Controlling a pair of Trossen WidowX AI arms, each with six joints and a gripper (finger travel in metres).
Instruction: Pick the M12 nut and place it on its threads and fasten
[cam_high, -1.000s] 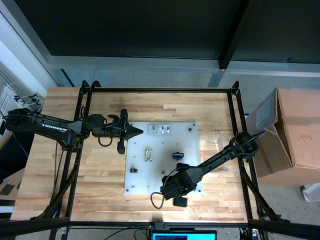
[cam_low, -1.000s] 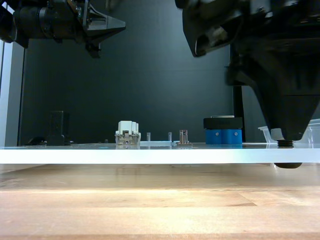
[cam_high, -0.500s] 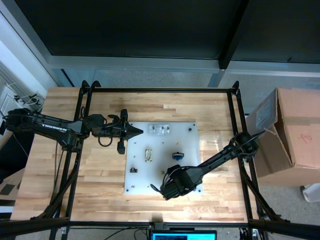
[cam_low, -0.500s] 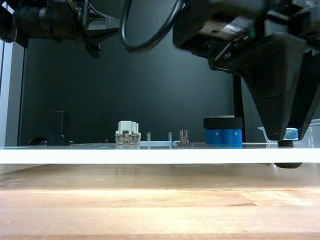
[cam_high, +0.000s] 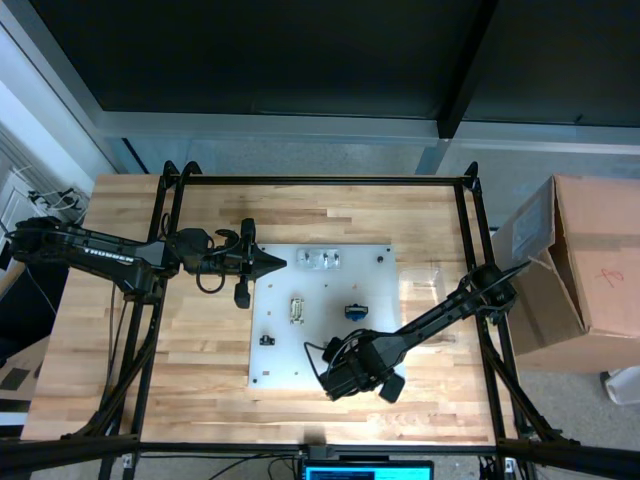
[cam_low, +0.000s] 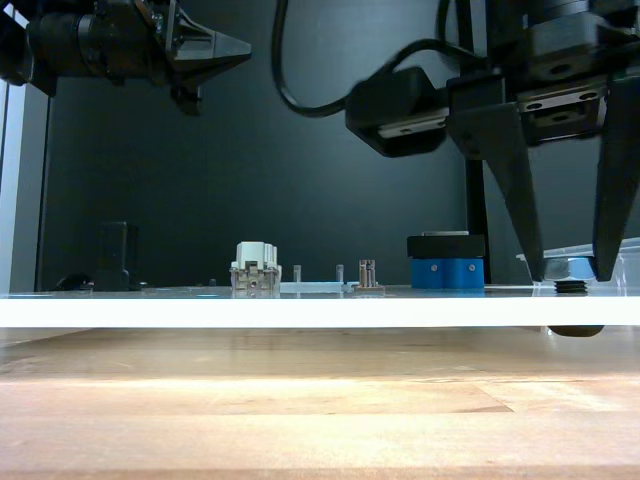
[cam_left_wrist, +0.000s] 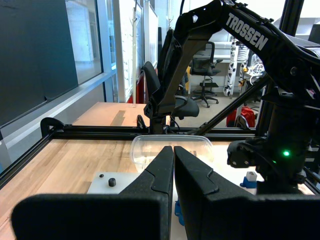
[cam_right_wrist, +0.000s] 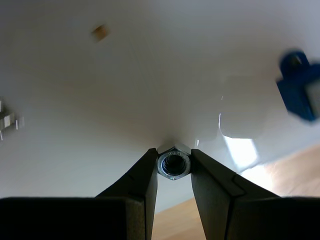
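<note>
The M12 nut (cam_right_wrist: 173, 164) sits pinched between my fingertips on top of its stud (cam_low: 572, 287), with ribs showing below. My right gripper (cam_low: 570, 270) has just turned around it without sinking, so I judge the threading barely begun. The jaws stand nut-wide. Well off to the side, my left gripper (cam_left_wrist: 173, 150) hangs high, closed on nothing.

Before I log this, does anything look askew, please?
Nothing stands out: small silver nut sits level atop the black ribbed stud, in the right gripper; left gripper, shut, hangs above the white board's far-left corner.
</note>
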